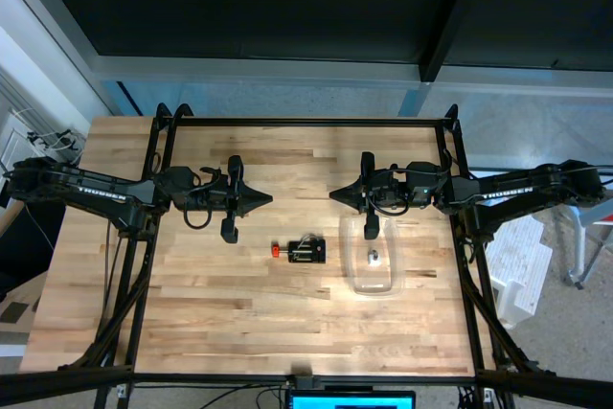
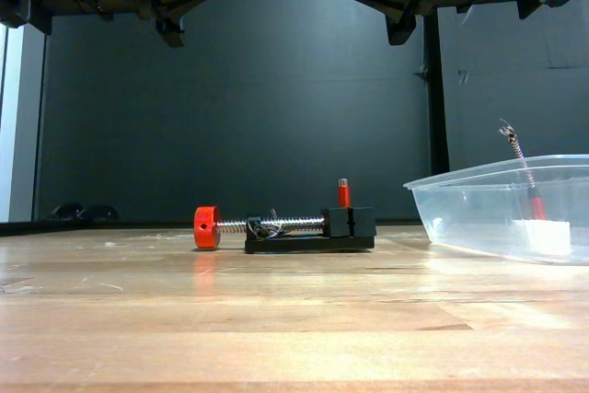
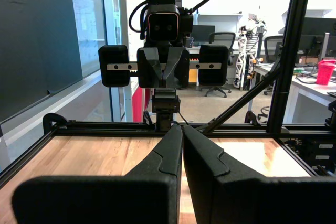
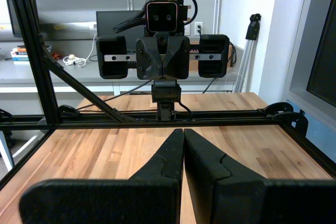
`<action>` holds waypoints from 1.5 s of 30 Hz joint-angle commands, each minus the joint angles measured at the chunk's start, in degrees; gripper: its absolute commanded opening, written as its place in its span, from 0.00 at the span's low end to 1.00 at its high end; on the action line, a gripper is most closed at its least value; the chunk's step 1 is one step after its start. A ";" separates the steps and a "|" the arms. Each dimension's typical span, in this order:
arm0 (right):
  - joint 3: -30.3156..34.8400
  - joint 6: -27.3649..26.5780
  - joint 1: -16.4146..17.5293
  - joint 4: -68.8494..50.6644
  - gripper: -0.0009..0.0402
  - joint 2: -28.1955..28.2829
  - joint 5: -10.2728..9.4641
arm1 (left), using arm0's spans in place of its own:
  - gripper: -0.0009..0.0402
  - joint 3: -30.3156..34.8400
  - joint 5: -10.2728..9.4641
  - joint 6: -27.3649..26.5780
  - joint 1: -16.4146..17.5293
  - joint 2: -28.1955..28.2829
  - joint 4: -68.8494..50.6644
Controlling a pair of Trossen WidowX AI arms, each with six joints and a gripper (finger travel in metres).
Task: Pick the RCA connector and install on taskboard
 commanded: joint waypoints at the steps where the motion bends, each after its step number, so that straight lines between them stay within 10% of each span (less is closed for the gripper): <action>1: 0.00 0.04 0.02 0.00 0.02 0.00 -0.02 | 0.02 0.00 0.02 0.02 0.02 0.00 0.00; 13: 0.00 3.63 0.02 -1.40 0.02 -0.63 -0.04 | 0.02 0.00 0.02 0.02 0.00 0.00 0.00; 31: 7.50 4.42 1.79 -46.99 0.02 -12.15 0.15 | 0.02 0.00 0.02 0.02 0.00 0.00 0.00; 45: 13.51 9.03 11.41 -71.80 0.02 -12.13 6.34 | 0.02 0.00 0.02 0.02 0.00 0.00 0.00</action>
